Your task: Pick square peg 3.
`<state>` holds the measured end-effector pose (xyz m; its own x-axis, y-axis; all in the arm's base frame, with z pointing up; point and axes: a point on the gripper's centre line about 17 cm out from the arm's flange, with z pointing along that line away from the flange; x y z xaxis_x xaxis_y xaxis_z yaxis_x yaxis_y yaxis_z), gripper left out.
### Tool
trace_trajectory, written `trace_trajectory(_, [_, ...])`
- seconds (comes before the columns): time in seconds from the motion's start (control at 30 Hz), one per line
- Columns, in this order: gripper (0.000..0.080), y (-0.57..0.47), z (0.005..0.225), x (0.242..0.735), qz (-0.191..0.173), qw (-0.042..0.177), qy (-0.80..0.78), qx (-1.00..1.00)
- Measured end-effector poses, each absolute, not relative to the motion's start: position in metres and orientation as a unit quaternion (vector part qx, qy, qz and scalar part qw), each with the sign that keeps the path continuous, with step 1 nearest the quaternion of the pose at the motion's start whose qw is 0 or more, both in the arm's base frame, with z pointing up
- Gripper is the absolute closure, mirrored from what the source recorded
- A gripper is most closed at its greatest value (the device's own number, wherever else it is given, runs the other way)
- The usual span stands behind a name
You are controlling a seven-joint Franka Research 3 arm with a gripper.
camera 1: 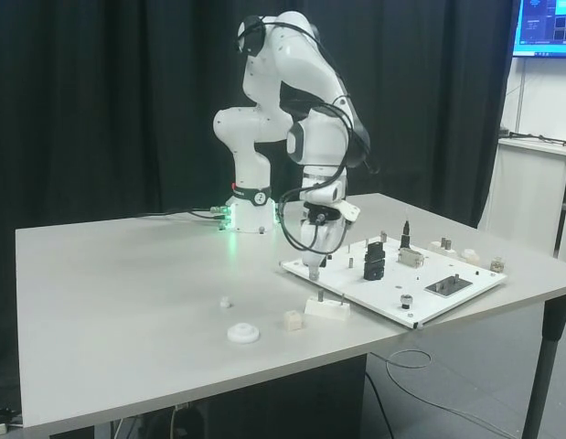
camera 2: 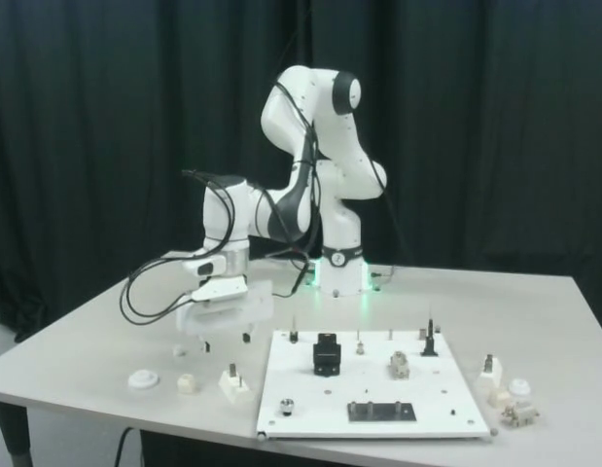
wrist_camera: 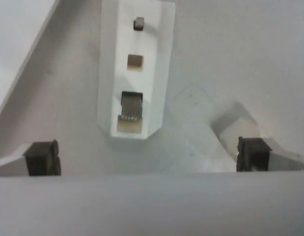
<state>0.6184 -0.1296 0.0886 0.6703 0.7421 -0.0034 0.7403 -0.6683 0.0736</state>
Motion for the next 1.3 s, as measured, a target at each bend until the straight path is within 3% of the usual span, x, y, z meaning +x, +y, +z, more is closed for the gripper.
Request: trace_trajectory(1.3, [0.0003,-0.115,0.037,0.613,-0.001,0.008,0.425,0.905])
